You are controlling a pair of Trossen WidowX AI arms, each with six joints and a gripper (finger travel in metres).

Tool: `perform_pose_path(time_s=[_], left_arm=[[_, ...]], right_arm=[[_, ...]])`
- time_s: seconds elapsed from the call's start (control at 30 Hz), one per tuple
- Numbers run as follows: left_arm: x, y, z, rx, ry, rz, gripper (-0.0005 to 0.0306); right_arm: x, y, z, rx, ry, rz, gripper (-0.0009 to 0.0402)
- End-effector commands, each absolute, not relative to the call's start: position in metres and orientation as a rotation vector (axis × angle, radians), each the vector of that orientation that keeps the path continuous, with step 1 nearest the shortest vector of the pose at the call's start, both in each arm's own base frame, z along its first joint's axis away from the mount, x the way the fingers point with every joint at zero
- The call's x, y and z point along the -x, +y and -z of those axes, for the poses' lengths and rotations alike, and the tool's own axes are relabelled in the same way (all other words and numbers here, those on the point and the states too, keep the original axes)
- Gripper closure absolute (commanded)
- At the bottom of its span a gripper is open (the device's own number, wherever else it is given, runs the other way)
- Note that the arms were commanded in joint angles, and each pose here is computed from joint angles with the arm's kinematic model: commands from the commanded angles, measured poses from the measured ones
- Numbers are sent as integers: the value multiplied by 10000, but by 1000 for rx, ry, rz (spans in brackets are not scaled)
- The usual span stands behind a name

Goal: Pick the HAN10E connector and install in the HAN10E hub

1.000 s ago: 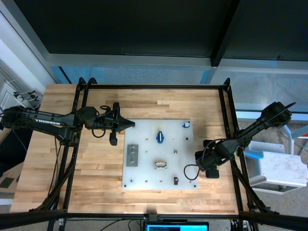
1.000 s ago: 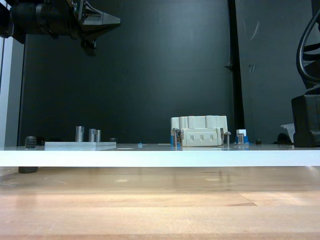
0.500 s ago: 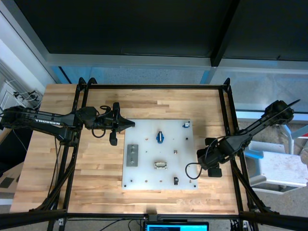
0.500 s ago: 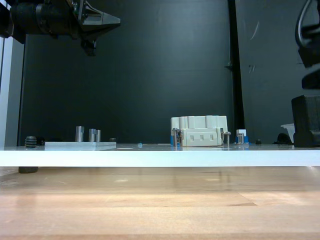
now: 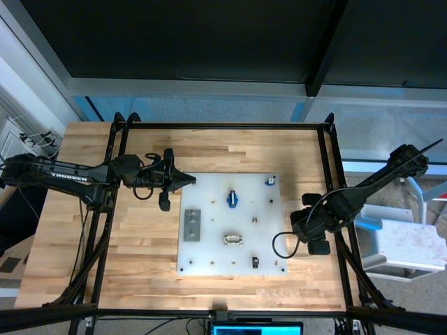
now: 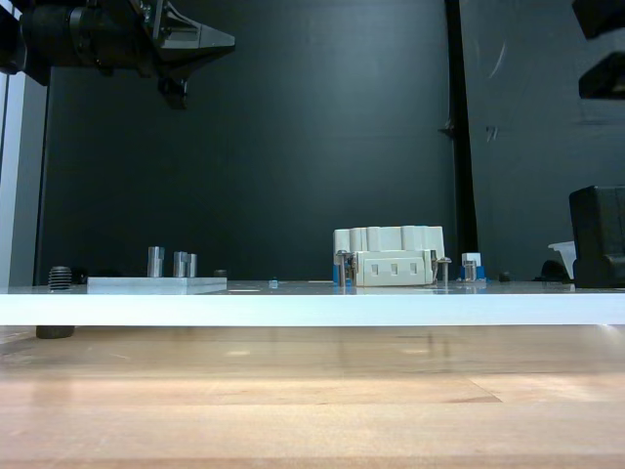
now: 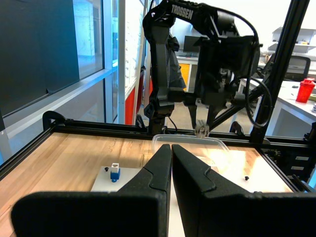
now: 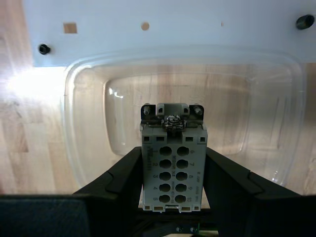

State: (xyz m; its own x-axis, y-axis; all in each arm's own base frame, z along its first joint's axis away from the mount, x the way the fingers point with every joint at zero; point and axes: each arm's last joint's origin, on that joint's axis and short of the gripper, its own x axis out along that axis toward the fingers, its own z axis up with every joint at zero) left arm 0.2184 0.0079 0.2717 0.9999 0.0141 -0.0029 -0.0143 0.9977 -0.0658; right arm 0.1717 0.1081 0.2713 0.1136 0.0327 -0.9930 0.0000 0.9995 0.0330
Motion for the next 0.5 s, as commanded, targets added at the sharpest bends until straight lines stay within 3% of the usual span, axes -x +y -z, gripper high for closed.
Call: perform_pose_path(time_s=[0.03, 0.5], left_arm=[[-2185, 79, -2717, 66, 2, -14, 300], [-2185, 79, -2717, 66, 2, -14, 300]], right_arm=[[-1708, 1076, -2743, -22, 1465, -19, 389], [-1767, 1097, -2699, -18, 1469, -18, 389]])
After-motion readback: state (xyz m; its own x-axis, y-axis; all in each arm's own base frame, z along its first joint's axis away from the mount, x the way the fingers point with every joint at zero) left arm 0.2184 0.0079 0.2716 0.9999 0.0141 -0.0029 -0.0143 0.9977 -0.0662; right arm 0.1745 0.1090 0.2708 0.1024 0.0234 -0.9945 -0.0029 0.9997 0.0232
